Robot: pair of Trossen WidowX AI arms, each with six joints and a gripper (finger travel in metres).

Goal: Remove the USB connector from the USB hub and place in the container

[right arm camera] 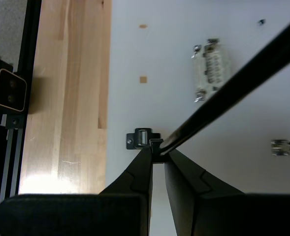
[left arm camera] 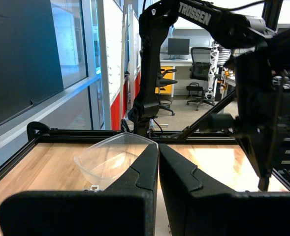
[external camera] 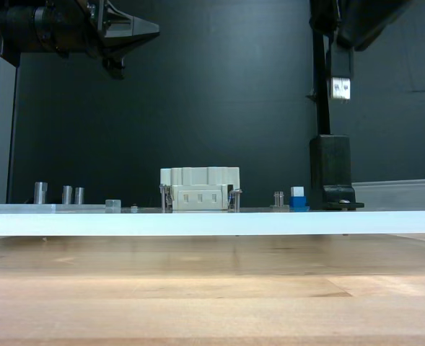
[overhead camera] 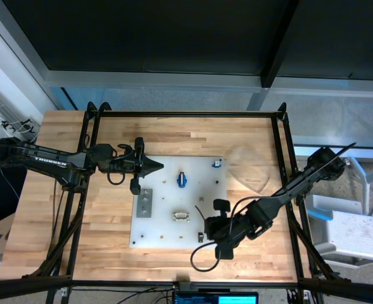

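Where the pale wood tabletop (overhead camera: 78, 240) sits inside a black frame (overhead camera: 186, 114), one white board (overhead camera: 199, 164) lies flat at its centre. A dark wall panel stands behind it. Beyond it, the left wrist view shows glass partitions, office chairs and a desk with a monitor. Two arms reach in from the sides. The left tool (left arm camera: 158, 147) hangs high over the board's left part, clenched on nothing, its fingers pressed together and pointing toward the one container (left arm camera: 103, 164), a clear dish on the wood just beyond the board's far right corner. The right tool (right arm camera: 157, 151) is over the board's near edge, grasping the single USB connector (right arm camera: 157, 143), whose thin black tail runs off diagonally. In the low view the connector's silver end hangs apart from the one USB hub (right arm camera: 141, 139), which sits on the board below it. The board also carries one blue upright connector (overhead camera: 182, 180), one silvery-beige connector (overhead camera: 181, 217) and one grey metal block (overhead camera: 145, 202). The low view shows three short pegs (external camera: 67, 194) at the board's left.
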